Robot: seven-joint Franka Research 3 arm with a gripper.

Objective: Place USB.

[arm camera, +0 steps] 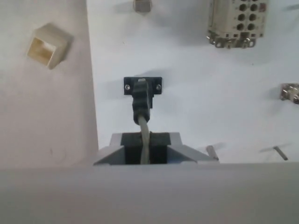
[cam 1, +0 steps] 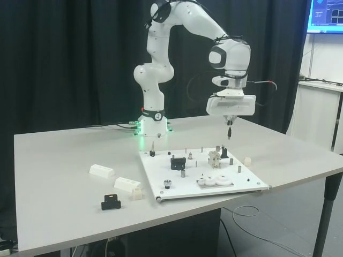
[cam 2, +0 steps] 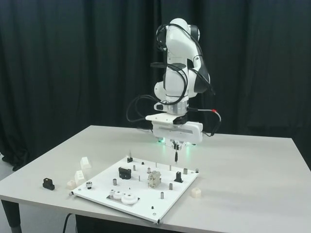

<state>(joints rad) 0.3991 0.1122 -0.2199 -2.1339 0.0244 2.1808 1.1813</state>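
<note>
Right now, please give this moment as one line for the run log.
task: place USB | claw: shut on USB plug | plug: held in air above black socket on white board | step: not yet inserted

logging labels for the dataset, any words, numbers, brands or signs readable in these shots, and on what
No text can be read in any view.
Screen at the edge of the first room view: lines of text show, too small to read.
Robot arm, white board, USB plug held in the gripper, multi-pin connector: no lettering visible.
Dark mark on the arm's base: too small to tell.
</note>
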